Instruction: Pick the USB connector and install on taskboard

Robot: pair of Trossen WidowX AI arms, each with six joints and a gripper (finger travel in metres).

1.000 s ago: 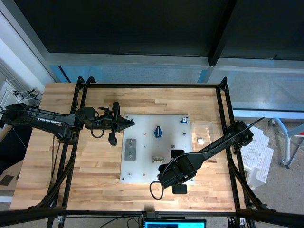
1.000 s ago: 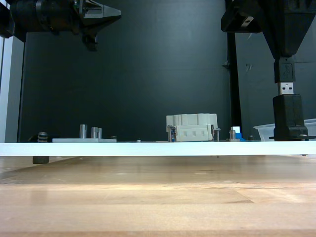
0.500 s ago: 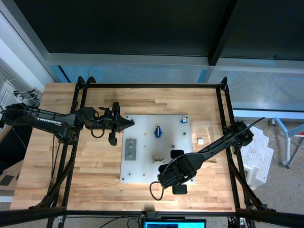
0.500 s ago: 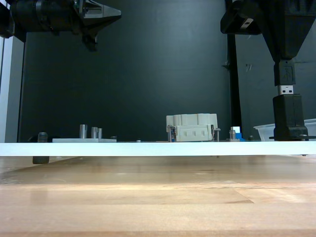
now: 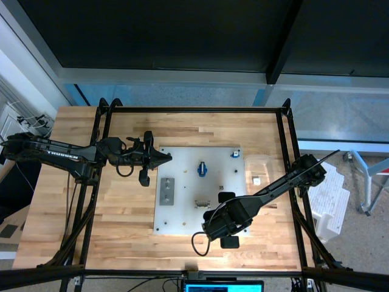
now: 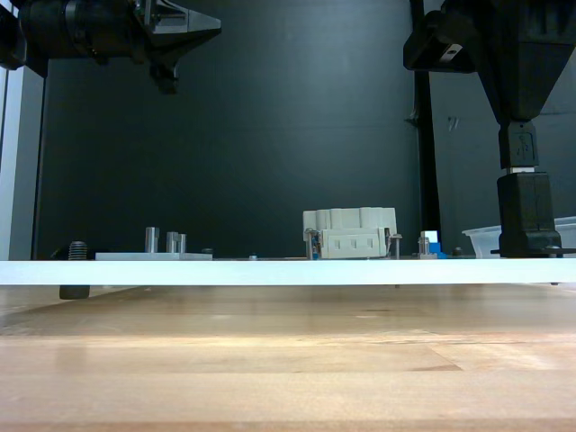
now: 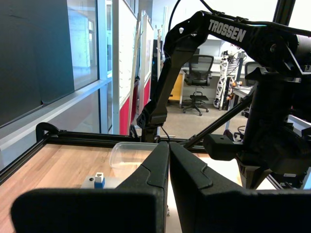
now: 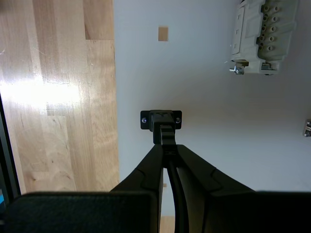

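Right gripper (image 6: pixel 520 117) is clamping the USB connector (image 6: pixel 519 148) upright, with its long axis vertical. The plug is sitting almost fully inside the black socket (image 6: pixel 528 216) directly beneath, at the taskboard's (image 6: pixel 270 270) near right. Left gripper (image 5: pixel 163 157) is hovering closed and empty over the far-left corner, well apart.

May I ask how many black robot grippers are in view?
2: the left gripper, shut, hovers by the white taskboard's far-left corner; the right gripper holds the black USB connector in its near-right socket.
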